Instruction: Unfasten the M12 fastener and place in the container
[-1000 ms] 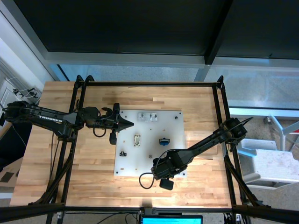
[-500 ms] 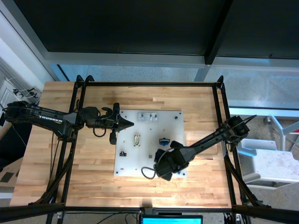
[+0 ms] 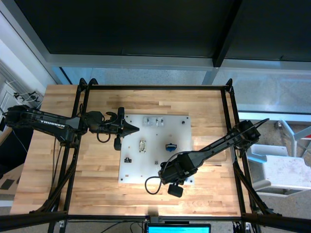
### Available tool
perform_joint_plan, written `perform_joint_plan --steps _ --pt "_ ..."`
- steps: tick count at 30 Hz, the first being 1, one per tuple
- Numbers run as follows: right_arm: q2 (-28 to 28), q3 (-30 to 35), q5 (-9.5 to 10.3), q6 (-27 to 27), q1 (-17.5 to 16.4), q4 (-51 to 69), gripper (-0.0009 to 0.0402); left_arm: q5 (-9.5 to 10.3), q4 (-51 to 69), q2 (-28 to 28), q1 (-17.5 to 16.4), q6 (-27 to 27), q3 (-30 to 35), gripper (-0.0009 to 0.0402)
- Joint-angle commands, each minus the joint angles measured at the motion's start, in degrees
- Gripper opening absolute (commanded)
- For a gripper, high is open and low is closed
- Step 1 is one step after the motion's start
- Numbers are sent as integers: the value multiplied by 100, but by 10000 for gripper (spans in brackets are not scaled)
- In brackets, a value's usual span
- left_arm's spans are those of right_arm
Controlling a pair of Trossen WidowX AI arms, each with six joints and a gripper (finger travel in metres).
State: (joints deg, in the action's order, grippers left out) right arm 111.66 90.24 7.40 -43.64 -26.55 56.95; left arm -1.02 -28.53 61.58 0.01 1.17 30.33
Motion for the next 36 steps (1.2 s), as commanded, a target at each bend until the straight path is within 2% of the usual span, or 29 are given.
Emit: perform_joint_plan --steps 1,7,11,25,26,27,28,29,30,31,34,36 --pt "107 11 131 415 -13 -179 0 -4 -26 2 0 0 0 0" --pt "367 -2 92 1038 0 -282 0 -4 -7 2 -2 0 0 0" --pt "461 -13 -195 1176 20 -319 0 -2 -7 2 0 0 0 0" --pt "525 -96 -264 1307 83 -363 0 -4 -7 2 0 0 0 0" --pt "522 -96 -341 1305 83 -341 0 -4 -7 2 0 0 0 0" --pt "511 -96 -514 1283 83 -258 0 -4 -7 2 -2 0 0 0" --pt "487 -90 -949 1054 81 -74 0 -4 -7 2 0 0 0 0" --pt "457 -70 -1486 619 81 195 0 -4 -7 2 0 0 0 0" --pt "404 -55 -1847 291 79 424 0 -4 -7 2 -2 0 0 0" --pt "374 -39 -2004 177 81 573 0 -2 -7 2 0 0 0 0" --pt "278 0 -2122 179 81 756 0 -4 -9 2 -2 0 0 0" --pt "232 2 -2129 162 74 791 0 -4 22 2 0 0 0 0"
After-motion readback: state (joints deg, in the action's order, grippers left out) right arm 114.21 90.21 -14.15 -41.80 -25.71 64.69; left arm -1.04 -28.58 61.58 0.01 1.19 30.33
